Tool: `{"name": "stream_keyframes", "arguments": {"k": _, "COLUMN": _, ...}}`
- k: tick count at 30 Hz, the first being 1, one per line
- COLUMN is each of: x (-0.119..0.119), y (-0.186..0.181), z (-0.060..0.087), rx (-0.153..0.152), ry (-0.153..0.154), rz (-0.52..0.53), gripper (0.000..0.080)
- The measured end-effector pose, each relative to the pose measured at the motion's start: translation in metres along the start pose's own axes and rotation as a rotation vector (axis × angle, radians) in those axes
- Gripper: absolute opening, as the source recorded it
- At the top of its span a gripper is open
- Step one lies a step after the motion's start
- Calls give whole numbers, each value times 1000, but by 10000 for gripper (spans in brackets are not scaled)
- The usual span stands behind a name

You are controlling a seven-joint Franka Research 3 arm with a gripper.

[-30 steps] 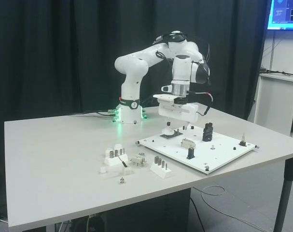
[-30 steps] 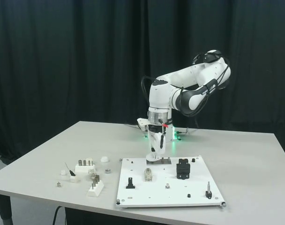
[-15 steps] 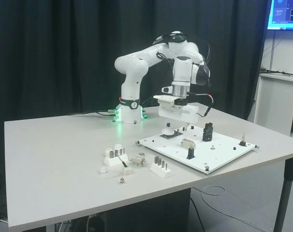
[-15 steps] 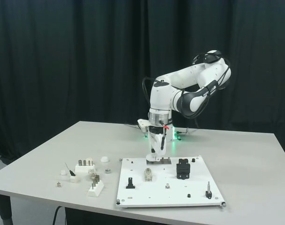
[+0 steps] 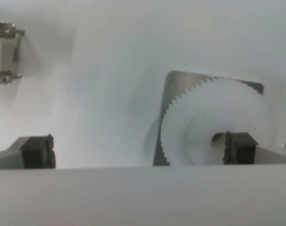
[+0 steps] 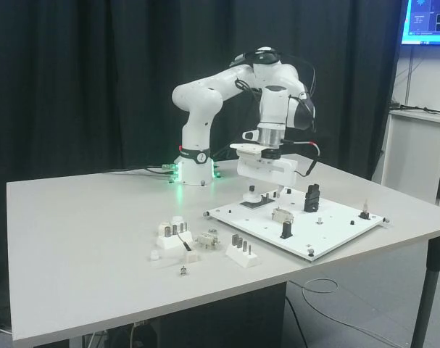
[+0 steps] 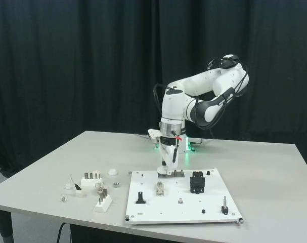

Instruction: Insert large gear.

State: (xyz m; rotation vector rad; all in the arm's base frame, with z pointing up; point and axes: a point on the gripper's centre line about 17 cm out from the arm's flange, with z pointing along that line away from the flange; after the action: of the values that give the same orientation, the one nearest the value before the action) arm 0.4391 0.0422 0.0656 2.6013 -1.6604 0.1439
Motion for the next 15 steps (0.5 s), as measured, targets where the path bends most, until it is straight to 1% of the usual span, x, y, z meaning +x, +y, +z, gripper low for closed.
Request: {"name": "stream_keyframes", "arguments": {"k": 15, "x": 5, "y": 5, "z": 8, "rx": -13, "ry": 16, "rz": 4, "gripper": 800}}
